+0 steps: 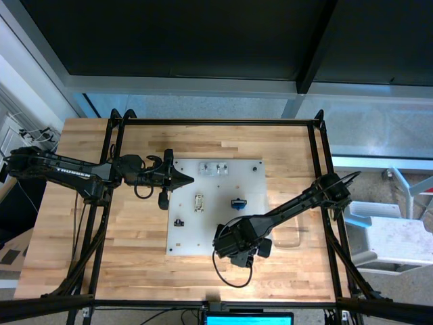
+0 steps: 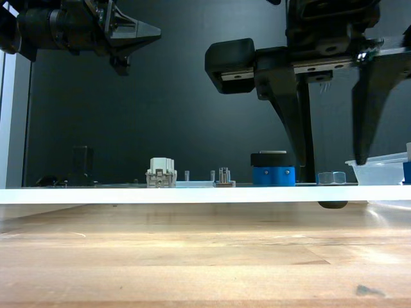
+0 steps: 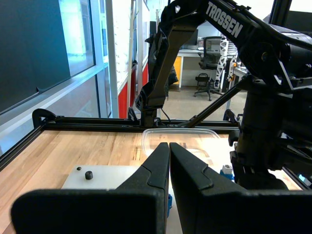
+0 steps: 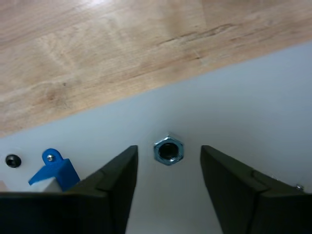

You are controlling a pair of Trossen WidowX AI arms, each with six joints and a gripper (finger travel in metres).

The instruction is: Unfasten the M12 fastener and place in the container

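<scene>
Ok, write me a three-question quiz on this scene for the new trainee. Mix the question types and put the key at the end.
1. Which gripper hangs over the nut: A left, B right?
2. True or false: the right gripper is shut on the nut.
3. Fill in: the left gripper, over the far left edge of the white board, is ___.
Key: 1 B; 2 false, it is open; 3 shut.

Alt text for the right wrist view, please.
The right hand, open, frames a silver nut on the white board, stud unseen; wood table beyond, blue part beside. The left hand is outside this view; the high view shows it shut, over the board's left edge.
</scene>
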